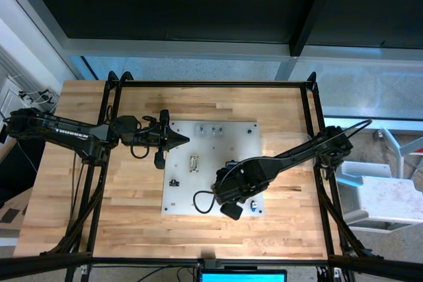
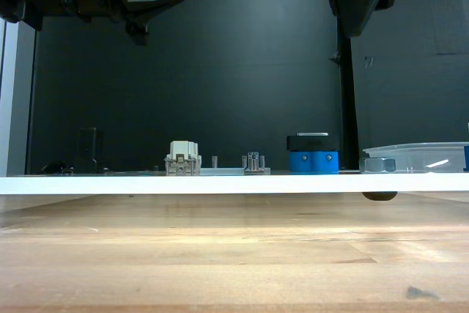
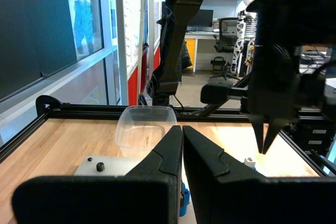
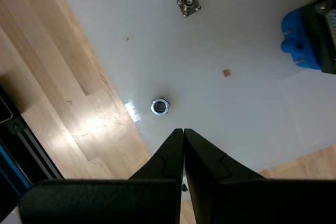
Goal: Unfasten the M12 fastener and place in the container
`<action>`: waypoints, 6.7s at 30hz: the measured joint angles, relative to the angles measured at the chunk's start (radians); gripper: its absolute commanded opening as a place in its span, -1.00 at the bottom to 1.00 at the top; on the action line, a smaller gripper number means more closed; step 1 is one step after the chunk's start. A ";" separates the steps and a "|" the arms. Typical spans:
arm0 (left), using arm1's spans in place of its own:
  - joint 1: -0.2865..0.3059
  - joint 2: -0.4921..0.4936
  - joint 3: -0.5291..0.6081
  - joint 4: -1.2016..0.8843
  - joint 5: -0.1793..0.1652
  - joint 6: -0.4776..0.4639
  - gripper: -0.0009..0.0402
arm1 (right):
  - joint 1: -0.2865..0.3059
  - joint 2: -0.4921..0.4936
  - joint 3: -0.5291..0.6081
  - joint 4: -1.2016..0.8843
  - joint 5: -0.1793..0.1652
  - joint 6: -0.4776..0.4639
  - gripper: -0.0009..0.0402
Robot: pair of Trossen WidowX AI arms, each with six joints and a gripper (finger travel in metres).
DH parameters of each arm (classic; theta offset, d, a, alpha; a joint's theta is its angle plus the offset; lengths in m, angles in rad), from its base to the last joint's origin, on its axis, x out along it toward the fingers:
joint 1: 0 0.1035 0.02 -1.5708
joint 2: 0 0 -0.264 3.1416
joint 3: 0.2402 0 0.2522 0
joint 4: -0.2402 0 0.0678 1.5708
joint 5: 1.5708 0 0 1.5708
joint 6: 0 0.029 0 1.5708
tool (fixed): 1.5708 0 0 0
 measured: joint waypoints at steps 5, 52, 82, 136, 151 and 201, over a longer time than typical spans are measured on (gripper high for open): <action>0.000 0.000 0.000 0.000 0.000 0.000 -0.96 | 0.013 0.041 0.031 -0.006 -0.003 0.040 -0.96; 0.000 0.000 0.000 -0.001 0.000 0.000 -0.96 | 0.043 0.191 -0.054 0.131 -0.025 0.134 0.22; 0.000 0.000 0.000 -0.001 0.000 0.000 -0.96 | 0.039 0.190 -0.106 0.189 -0.051 0.133 -0.47; 0.000 0.000 0.000 -0.001 0.000 0.000 -0.96 | 0.038 0.185 -0.109 0.156 -0.050 -1.541 -0.84; 0.000 0.000 0.000 -0.001 0.000 0.000 -0.96 | 0.038 0.184 -0.109 0.150 -0.050 -1.742 -0.82; 0.000 0.000 0.000 0.000 0.000 0.000 -0.96 | 0.043 -0.026 -0.390 0.391 -0.164 -0.719 -0.96</action>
